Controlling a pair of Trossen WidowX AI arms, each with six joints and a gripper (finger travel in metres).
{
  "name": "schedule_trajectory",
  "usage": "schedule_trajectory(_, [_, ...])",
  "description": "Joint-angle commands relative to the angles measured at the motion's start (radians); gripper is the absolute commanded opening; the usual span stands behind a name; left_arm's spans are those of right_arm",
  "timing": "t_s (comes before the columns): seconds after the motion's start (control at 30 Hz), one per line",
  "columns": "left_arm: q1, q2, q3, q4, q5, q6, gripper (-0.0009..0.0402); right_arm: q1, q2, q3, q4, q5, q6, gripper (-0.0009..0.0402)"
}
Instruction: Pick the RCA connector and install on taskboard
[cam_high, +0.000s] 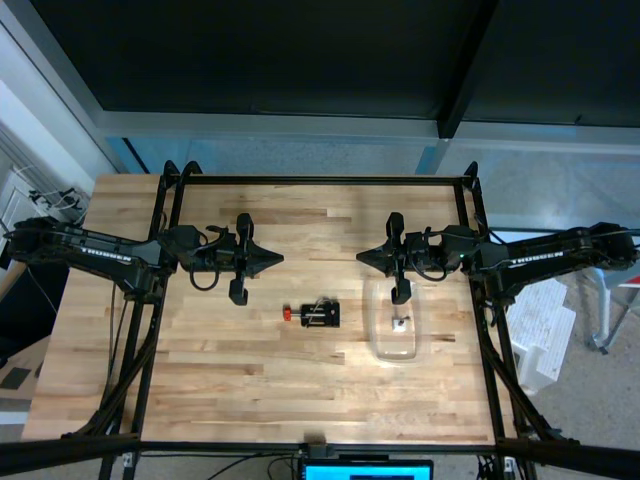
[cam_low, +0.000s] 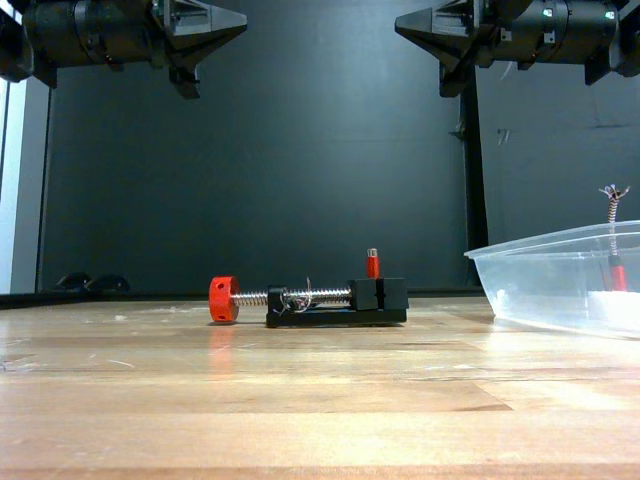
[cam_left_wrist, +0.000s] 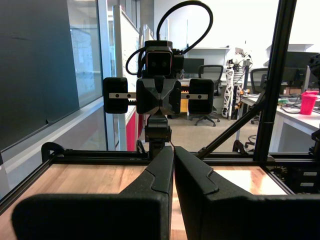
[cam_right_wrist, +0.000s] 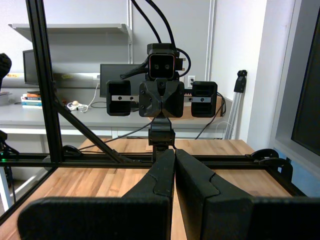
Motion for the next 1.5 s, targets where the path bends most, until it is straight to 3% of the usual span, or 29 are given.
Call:
schedule_trajectory(0.03, [0.0,0.0,-0.001,-0.002,0.0,0.0,0.0,0.001,0.0,0.0,-0.004,-0.001,0.0,0.0])
schedule_trajectory(0.37, [0.0,0.0,-0.001,-0.003,0.0,0.0,0.0,0.001,0.0,0.0,-0.007,-0.002,0.003,0.0])
schedule_trajectory(0.53, [0.0,0.0,-0.001,-0.003,0.0,0.0,0.0,0.001,-0.001,0.018,-0.085,0.001,0.06,0.0])
schedule_trajectory(1.0, [0.0,0.0,-0.001,-0.003,0.0,0.0,0.0,0.03,0.021,0.288,-0.88,-0.002,0.066,0.0])
schedule_trajectory(1.5, [0.0,0.0,-0.001,-0.002,0.0,0.0,0.0,0.147,0.092,0.46,-1.395,0.008,0.078,0.0])
